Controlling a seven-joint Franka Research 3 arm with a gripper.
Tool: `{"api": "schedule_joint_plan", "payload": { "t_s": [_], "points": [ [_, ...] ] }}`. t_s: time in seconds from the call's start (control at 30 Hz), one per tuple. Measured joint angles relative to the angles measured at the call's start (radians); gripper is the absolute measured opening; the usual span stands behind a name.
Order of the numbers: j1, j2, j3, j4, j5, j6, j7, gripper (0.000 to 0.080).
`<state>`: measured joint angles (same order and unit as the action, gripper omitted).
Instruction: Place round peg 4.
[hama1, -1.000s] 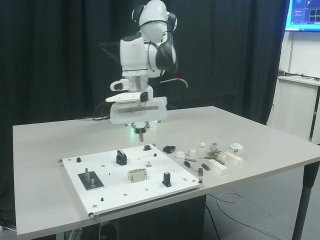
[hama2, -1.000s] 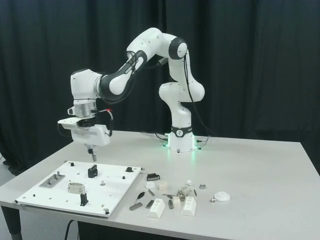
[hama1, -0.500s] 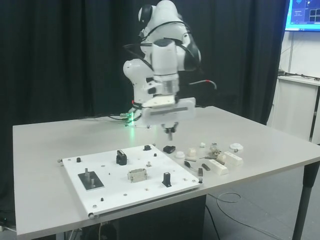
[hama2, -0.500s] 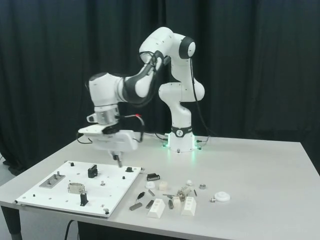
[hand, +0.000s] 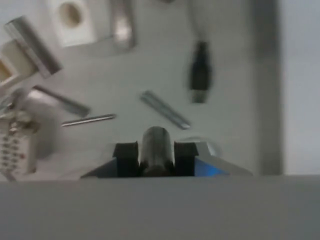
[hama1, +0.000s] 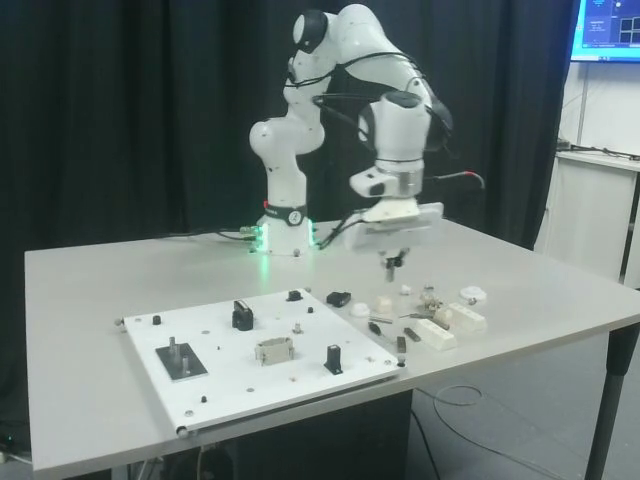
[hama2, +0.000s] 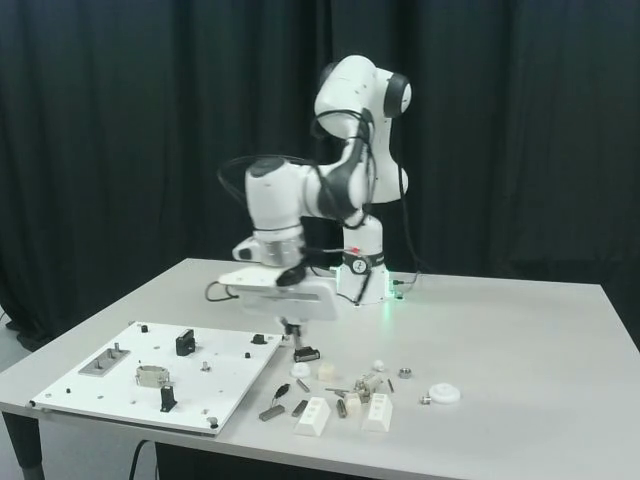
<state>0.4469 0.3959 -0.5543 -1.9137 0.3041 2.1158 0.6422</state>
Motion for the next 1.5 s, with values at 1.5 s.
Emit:
{"api": "schedule_joint_plan", "payload": {
  "t_s": [1.5],
  "points": [
    [0.195, 0.009, 0.29, -0.11, -0.253, 0.165, 0.448, 0.0149]
  ]
}}
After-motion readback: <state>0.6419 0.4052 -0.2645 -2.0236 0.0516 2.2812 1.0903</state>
